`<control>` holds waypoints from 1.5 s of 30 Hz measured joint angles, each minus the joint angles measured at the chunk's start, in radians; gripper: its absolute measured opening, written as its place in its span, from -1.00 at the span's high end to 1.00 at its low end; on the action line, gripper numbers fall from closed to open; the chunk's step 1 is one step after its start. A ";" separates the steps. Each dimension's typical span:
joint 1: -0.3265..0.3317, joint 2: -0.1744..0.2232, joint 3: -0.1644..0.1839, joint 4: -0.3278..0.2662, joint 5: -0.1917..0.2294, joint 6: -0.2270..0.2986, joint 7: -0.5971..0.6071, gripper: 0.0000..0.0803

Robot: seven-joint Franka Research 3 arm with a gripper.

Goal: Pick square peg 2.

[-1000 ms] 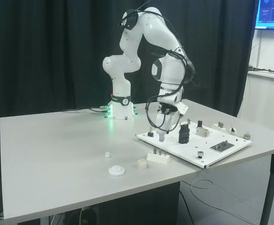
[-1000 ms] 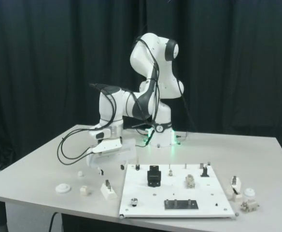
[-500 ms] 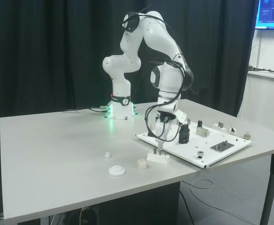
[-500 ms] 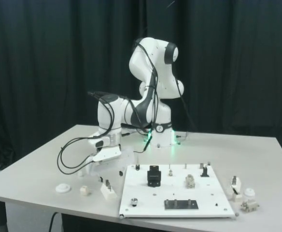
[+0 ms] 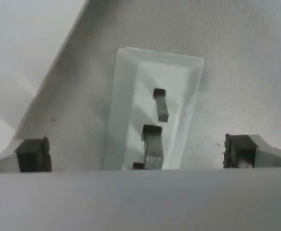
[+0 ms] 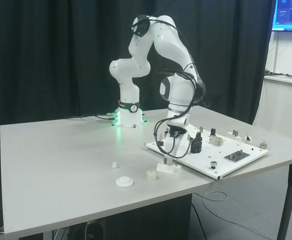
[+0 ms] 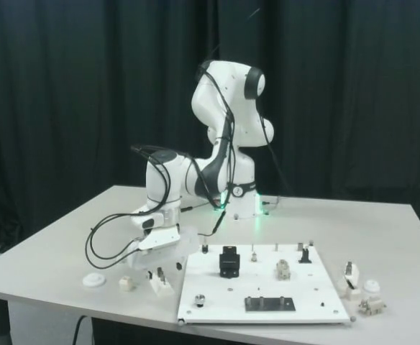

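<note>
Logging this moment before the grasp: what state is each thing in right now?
Gripper: open, fingers on either side of the peg holder, holding nothing.
Pegs: standing upright in the holder, not gripped.
Peg holder: flat on the table, beside the white board.
Base light: lit green.

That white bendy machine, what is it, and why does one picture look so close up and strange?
It is a robot arm bolted to a grey table. Two pictures come from cameras standing in the room. The strange close one comes from a camera on the arm's wrist, looking down past its two fingers. At the arm's end is the gripper, its pinching hand. It is open and holds nothing yet. Right under it sits a small white holder block with grey pegs standing in it. Beside the block lies a white board carrying small parts, and a few little white pieces rest on the table nearby.
</note>
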 joint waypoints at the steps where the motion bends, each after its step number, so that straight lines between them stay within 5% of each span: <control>1: -0.002 0.002 0.002 0.000 0.000 0.003 0.000 -0.99; 10: -0.022 0.013 0.020 0.000 0.002 0.021 0.000 -0.99; 11: -0.023 0.014 0.020 0.000 0.003 0.022 0.000 -0.76; 18: -0.025 0.019 0.021 0.000 0.006 0.031 0.000 -0.76; 20: -0.025 0.020 0.021 0.000 0.007 0.032 0.000 0.10; 25: -0.025 0.020 0.022 0.000 0.007 0.034 0.000 0.10; 26: -0.025 0.020 0.022 0.000 0.007 0.035 0.000 0.51; 35: -0.025 0.020 0.022 0.001 0.007 0.036 0.000 0.51; 36: -0.025 0.020 0.022 0.001 0.007 0.036 0.000 0.81; 45: -0.025 -0.005 0.022 0.005 0.008 0.029 0.002 0.81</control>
